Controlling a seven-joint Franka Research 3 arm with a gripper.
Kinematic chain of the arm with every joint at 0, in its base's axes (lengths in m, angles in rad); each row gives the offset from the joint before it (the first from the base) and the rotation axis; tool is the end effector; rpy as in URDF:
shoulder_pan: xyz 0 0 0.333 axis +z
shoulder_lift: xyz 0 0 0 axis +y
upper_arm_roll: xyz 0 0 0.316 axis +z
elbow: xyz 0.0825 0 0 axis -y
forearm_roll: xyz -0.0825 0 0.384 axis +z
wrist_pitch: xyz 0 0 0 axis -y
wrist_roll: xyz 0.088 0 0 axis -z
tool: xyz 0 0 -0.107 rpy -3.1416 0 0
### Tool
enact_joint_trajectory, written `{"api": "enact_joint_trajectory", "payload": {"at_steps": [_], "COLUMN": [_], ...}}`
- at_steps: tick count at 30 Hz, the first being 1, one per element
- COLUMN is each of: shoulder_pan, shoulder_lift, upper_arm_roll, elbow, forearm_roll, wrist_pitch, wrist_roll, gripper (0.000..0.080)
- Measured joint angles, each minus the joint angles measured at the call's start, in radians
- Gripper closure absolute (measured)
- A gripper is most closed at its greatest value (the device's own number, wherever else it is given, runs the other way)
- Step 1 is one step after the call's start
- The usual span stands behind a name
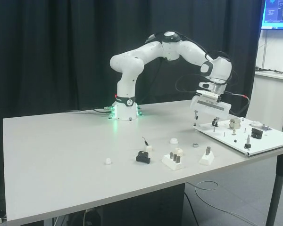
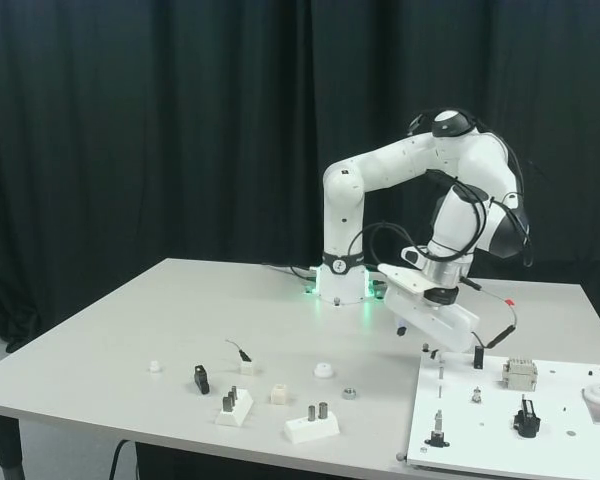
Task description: Pick square peg 3.
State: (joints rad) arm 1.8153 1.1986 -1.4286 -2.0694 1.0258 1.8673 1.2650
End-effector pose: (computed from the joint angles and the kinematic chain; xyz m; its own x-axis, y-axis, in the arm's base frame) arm 0.4728 0.2812 0.2428 0.2022 -0.9483 0.2445 -0.9787 -0.1866 0.0856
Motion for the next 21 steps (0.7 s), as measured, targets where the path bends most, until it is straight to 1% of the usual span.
{"api": "enact_joint_trajectory", "payload": {"at_steps": [5,10,21], "shoulder_pan": [-0.006,-0.011,-0.01], "shoulder_lift": [0.0,0.0,-0.007], "upper_arm_roll": [-0.002,-0.01,-0.04], "elbow": [-0.002,-0.002,0.0], "forearm_roll": [-0.005,-0.008,-0.009], "wrist_pitch": [0.017,0.023,0.021], "wrist_roll": [-0.006,-0.012,-0.027], "gripper": [0.0003,0.0003,0.0003]}}
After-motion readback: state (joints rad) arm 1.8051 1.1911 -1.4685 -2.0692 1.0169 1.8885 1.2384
